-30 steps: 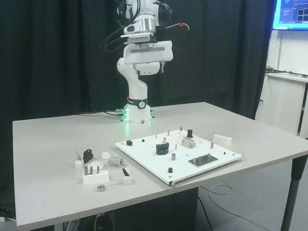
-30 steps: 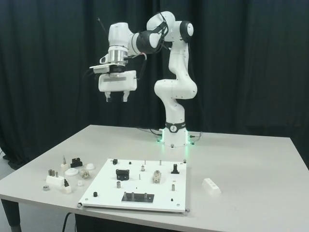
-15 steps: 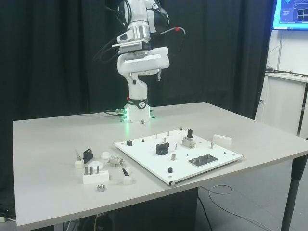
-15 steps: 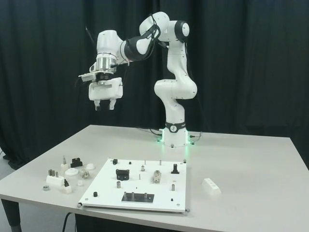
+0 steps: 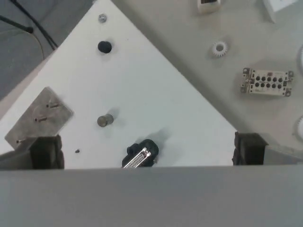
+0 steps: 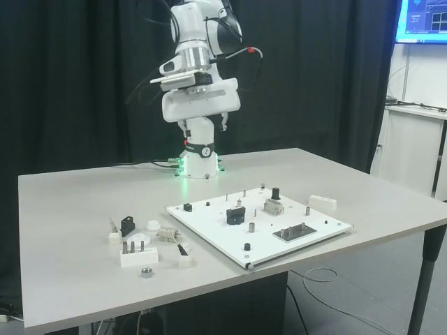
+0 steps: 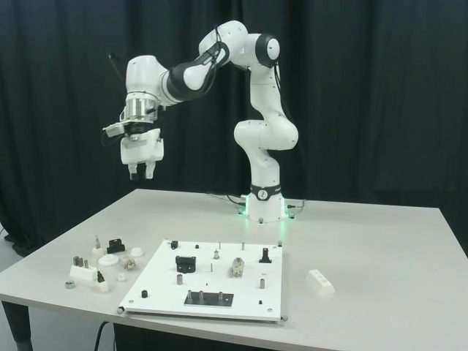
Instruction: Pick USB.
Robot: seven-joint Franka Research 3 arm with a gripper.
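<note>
Jaws are wide apart and empty, with one finger (image 5: 46, 151) at each side of the wrist view. The arm (image 7: 205, 66) hangs high above the tabletop (image 6: 70, 209), well apart from every part.

The USB (image 6: 183, 250) is hard to confirm. My best guess is the small black plug standing in a white holder (image 6: 186, 262) at the near edge of the loose-part cluster, beside the white board (image 6: 307, 216). The nut (image 6: 147, 272) lies near it and the white peg block (image 6: 137, 255) is just beside it.

Handling, judged only: it's light, stiff plastic or metal with a smooth shell, and not fragile. It's small, so it slips or tips easily.

- Take hold across the two flat sides of the black body, above the holder.
- Close gently.
- Pull straight up along the slot so the holder doesn't lift with it.
- Watch the peg block when you come down; clearance is tight.
</note>
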